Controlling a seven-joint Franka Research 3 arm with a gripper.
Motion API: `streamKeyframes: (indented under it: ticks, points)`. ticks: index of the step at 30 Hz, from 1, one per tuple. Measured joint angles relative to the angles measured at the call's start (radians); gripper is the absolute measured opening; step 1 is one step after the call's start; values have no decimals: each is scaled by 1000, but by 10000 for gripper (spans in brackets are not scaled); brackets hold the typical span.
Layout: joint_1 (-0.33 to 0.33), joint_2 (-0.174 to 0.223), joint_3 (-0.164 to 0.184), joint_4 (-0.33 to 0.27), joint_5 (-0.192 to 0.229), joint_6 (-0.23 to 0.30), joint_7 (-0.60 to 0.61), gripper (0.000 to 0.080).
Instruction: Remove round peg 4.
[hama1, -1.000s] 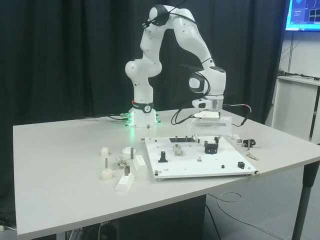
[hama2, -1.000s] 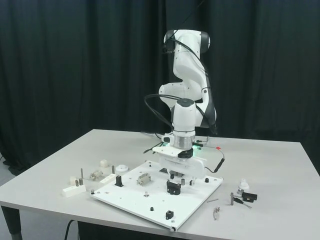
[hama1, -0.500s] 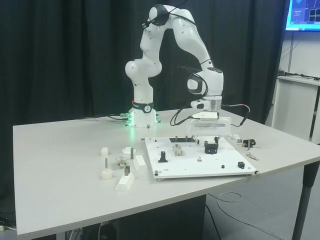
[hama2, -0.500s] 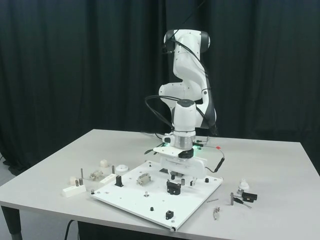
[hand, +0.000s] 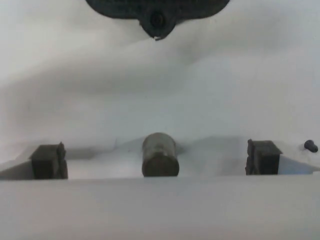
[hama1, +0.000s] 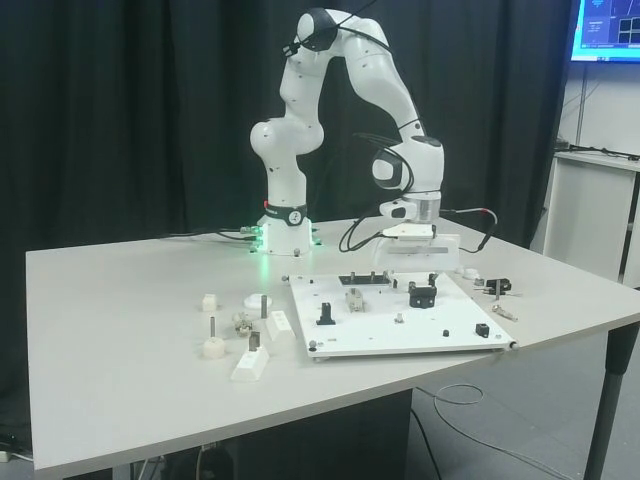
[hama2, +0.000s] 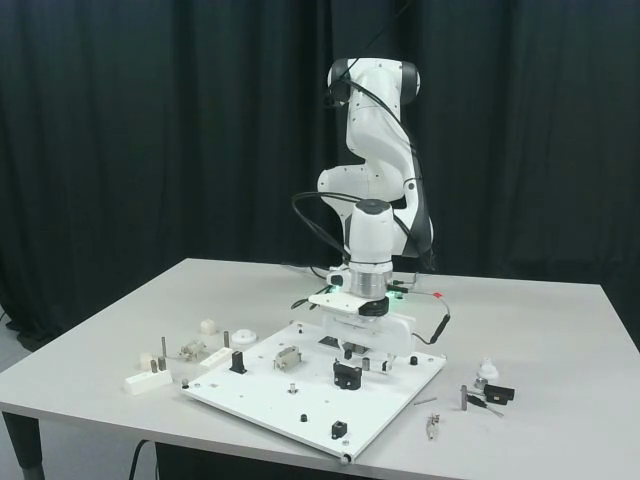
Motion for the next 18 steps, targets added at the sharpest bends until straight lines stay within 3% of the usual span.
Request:
streamKeyframes:
  ticks: [18]
  points:
    - [-2, 6, 1, -8, 0, 26, 12, 800]
